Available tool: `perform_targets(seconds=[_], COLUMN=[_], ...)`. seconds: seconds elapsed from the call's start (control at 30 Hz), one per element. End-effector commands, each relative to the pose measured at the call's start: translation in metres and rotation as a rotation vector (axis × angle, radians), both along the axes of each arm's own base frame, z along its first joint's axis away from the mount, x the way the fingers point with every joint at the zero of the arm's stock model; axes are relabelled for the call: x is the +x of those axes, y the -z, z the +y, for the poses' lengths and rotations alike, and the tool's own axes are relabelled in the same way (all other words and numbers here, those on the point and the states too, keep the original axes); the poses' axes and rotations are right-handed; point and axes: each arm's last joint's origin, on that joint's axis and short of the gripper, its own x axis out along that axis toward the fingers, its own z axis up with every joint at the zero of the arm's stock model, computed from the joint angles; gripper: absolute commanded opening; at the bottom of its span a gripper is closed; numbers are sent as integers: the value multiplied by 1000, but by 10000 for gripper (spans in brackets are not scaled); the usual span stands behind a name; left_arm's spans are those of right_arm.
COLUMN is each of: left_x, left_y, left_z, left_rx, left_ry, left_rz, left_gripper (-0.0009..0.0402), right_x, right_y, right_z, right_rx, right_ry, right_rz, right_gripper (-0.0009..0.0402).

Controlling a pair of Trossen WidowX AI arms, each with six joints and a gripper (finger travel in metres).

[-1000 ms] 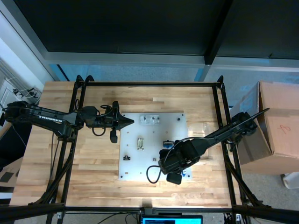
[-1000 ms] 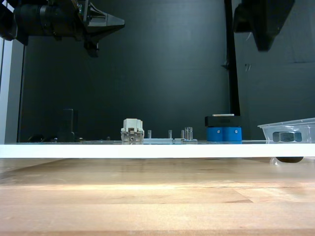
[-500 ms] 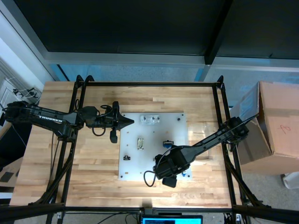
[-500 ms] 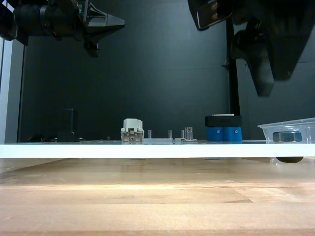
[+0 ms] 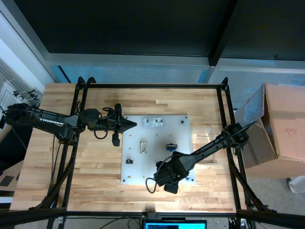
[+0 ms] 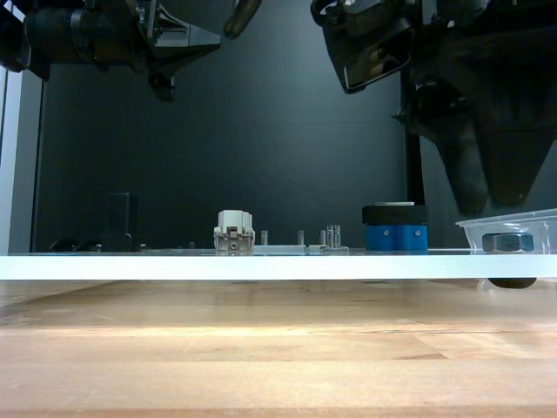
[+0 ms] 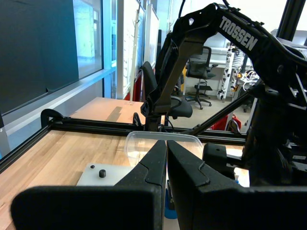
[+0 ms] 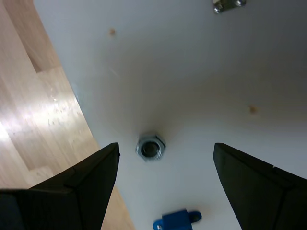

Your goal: Unfasten the M12 nut and place it in the container

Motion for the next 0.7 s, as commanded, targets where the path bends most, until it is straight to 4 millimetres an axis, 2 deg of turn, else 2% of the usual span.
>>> perform_targets(seconds=[0.03,0.2,0.33,0.7], left_x=[0,0,0,0], left_y=[0,0,0,0], left_z=[0,0,0,0], left_rx=[0,0,0,0], left_ry=[0,0,0,0], left_rz=[0,0,0,0], left_gripper=[0,0,0,0], right_x=[3,7,8,8], right_y=[5,15,19,18], right_z=[2,4,4,4], right_rx=[4,7,-1,-15], right_ry=[-1,-2,-2,2], right_rz=[-11,-22,-20,-29], right_gripper=[268,250,221,75])
